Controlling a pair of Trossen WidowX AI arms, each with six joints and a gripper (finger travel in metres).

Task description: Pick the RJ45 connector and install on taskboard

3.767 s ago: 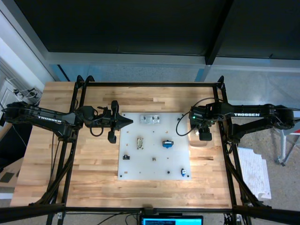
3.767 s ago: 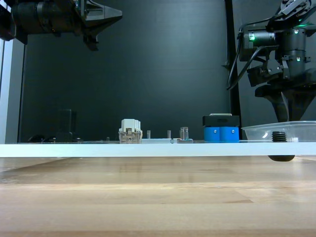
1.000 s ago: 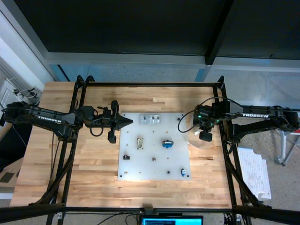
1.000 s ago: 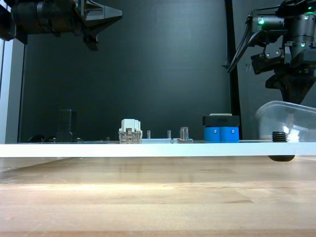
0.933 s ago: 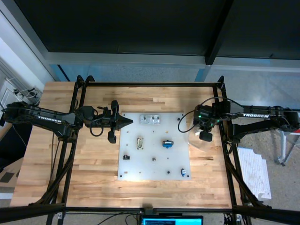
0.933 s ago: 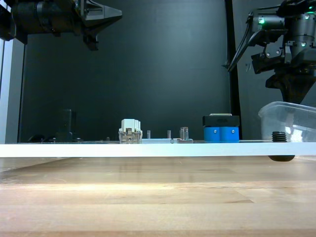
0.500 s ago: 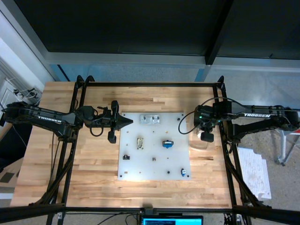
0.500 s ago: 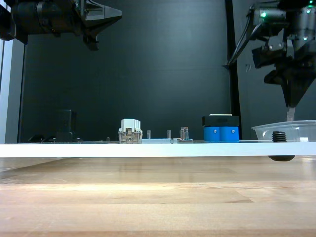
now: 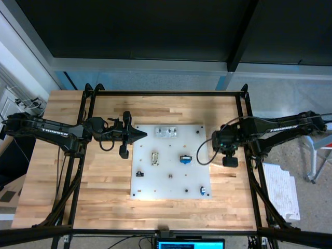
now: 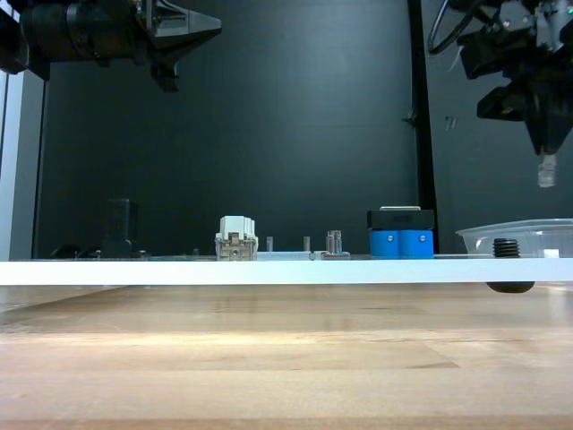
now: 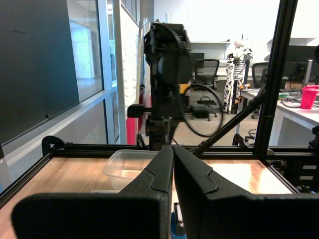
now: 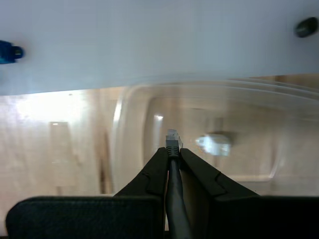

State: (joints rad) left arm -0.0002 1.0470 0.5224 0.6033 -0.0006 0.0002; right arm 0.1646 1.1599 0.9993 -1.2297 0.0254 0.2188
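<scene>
The RJ45 connector (image 10: 544, 170) is a small clear plug on a black cable (image 9: 203, 153). It hangs high over the clear tray (image 10: 517, 235), and my right gripper (image 10: 543, 148) is shut on the cable right behind it. In the right wrist view the RJ45 connector (image 12: 172, 136) pokes out past the fingertips (image 12: 158, 158), over the tray (image 12: 133, 124), with the taskboard (image 12: 149, 45) beyond. The white taskboard (image 9: 171, 182) lies mid-table. My left gripper (image 9: 138, 134) hovers high off the board's far left corner, shut and holding nothing.
A beige connector (image 10: 235, 240), a blue socket block (image 10: 400, 235) and small posts stand on the board. A black threaded bit (image 10: 506, 246) and a small white piece (image 12: 212, 143) lie in the tray. Black frame bars (image 9: 248, 155) run along both table sides.
The right gripper has risen out of the tray with the connector. The tray, tipped up about a second ago, lies flat again. The left arm has not moved.
</scene>
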